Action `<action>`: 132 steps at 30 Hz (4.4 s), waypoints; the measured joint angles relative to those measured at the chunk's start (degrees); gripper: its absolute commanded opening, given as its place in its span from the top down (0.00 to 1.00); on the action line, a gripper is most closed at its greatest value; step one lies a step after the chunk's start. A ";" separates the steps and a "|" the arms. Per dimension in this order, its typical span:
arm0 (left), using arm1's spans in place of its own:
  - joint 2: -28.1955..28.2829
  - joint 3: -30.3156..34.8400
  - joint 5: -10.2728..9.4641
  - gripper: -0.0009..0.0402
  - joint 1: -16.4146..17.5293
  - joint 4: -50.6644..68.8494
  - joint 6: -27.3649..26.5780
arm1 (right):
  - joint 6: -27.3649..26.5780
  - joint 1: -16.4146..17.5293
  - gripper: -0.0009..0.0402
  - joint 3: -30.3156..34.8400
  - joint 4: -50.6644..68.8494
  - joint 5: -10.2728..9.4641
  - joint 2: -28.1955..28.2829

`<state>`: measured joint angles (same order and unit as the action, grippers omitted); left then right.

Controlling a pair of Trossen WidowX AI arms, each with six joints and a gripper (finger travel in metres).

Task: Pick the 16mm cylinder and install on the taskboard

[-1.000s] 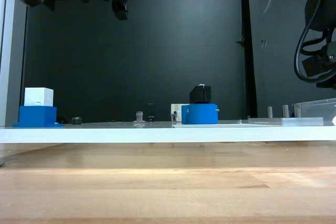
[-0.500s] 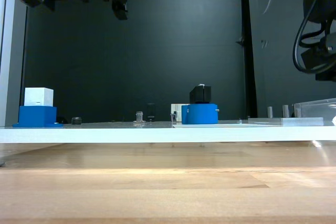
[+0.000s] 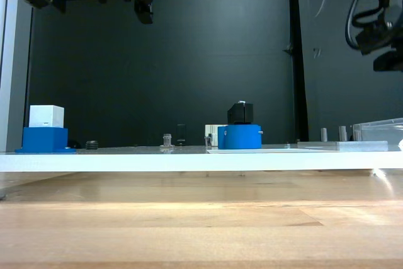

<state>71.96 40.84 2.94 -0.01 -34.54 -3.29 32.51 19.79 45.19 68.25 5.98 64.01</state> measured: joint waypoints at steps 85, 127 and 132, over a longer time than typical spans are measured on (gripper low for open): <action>0.00 0.02 0.00 0.98 0.00 0.00 0.00 | -0.26 8.24 0.40 4.26 -5.95 -1.07 10.14; 0.02 0.00 0.00 0.98 0.00 0.02 0.00 | -1.53 8.59 0.67 -5.44 -17.38 -0.96 10.27; 0.02 0.02 0.02 0.98 0.00 0.02 0.00 | -1.53 8.59 0.71 -5.44 -17.35 -0.96 9.92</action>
<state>71.99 40.86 2.96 -0.01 -34.52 -3.29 30.98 28.38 39.75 50.89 5.02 73.93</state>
